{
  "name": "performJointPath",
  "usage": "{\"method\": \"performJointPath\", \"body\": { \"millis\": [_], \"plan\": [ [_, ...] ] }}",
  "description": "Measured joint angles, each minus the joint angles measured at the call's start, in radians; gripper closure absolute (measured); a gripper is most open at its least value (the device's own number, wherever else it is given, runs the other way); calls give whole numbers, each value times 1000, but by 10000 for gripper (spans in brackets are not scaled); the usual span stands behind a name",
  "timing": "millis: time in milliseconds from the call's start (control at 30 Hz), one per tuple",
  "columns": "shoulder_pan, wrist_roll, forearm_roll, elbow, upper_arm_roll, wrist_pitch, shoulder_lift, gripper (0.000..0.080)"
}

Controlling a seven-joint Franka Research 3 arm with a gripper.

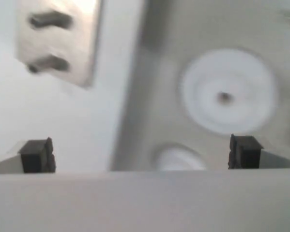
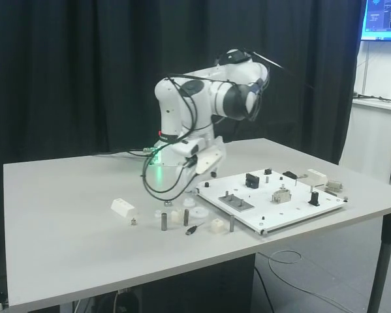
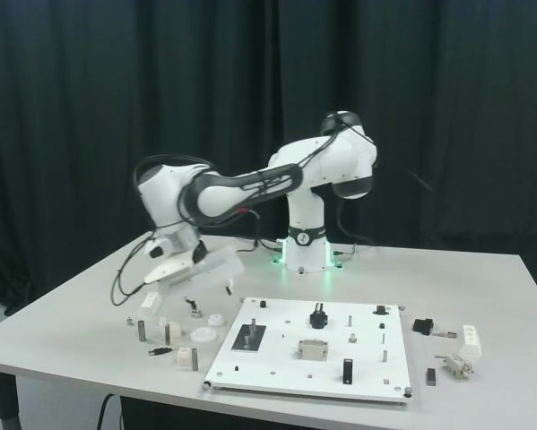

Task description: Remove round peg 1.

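Backdrop: black curtain (image 3: 89,98), hangs in folds behind whole table, both room views.
Table: grey top (image 2: 64,208), black leg (image 2: 386,261) at one corner.
Floor: grey (image 2: 326,287), w/ thin cable (image 2: 293,274) looping across it under table edge.
Side furniture: white cabinet or counter (image 2: 371,137) just past curtain's end, first room view.
Screen: lit monitor (image 2: 383,19) up in corner above that cabinet; text too small to read.
Light: even, indoor; source not in view.
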State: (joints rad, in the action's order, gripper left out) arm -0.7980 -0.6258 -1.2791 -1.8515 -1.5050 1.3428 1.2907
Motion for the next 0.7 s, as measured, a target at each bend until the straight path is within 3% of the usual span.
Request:
{"method": "performJointPath", "body": {
  "millis": [400, 700],
  "plan": [
    [-220, 178, -77, -135, -17, 7, -1, 3],
    [-377, 310, -120, -193, -39, 35, -6, 3]
  ]
}}
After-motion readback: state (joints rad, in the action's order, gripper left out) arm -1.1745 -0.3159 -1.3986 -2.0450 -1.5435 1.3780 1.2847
